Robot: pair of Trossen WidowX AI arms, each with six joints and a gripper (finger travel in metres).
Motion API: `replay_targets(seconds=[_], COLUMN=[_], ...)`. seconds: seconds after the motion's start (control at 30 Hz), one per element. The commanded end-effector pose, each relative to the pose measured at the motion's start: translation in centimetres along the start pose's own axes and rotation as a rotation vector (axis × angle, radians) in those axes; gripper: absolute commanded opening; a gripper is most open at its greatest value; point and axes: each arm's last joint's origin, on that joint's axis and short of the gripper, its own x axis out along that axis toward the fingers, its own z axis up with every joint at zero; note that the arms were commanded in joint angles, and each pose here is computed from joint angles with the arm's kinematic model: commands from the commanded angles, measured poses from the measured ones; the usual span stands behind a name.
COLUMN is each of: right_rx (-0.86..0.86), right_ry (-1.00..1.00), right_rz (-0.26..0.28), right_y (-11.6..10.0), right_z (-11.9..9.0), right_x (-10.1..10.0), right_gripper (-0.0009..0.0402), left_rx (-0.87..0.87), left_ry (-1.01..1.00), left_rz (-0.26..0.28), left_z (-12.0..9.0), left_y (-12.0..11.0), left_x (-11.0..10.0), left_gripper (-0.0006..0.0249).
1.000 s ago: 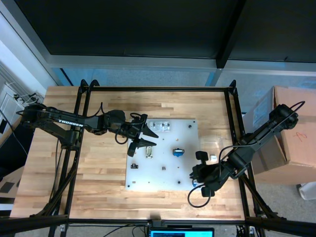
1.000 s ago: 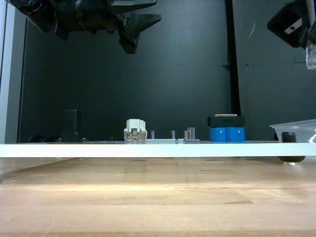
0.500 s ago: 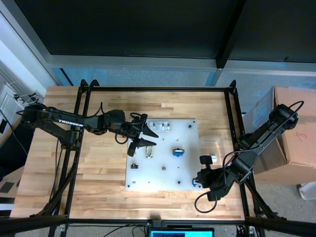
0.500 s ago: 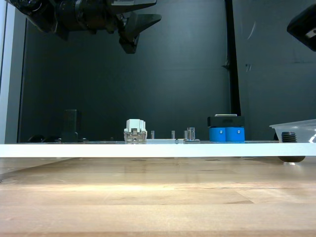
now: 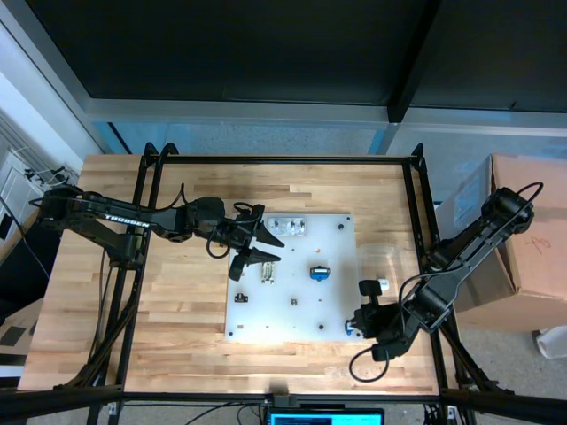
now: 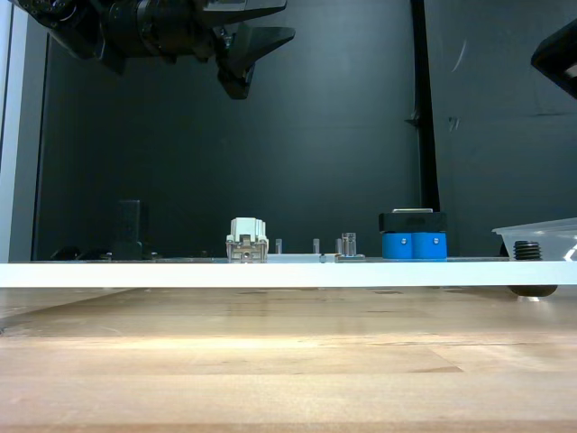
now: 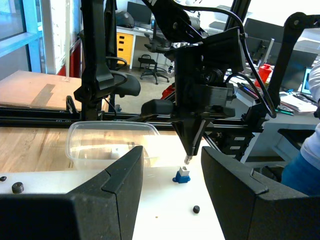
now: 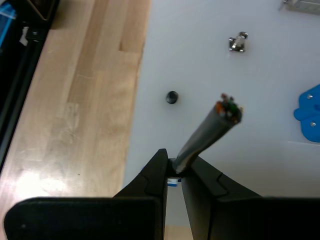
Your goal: Pick the RJ45 connector and install on the taskboard
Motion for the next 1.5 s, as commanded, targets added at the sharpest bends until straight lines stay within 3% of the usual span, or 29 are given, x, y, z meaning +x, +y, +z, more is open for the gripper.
replay_targets(seconds=[0.03,0.77,1.5], right_rx=[0.000,-0.006,-0.004], right_ry=[-0.002,0.004,0.028], right_rz=[0.001,-0.005,-0.011], right_y=[0.0,0.4,0.0], right_z=[-0.1,-1.4,-1.8], right_x=[0.1,1.5,1.3], right_gripper=[0.0000,0.0000,0.0000], left_rx=[0.000,0.001,0.001], left_ry=[0.000,-0.001,-0.001], left_rz=[0.000,0.000,0.000], left_z=[0.0,0.0,0.0], left_y=[0.0,0.0,0.0], left_x=[0.0,0.0,0.0], left_gripper=[0.0157,0.0157,0.0157])
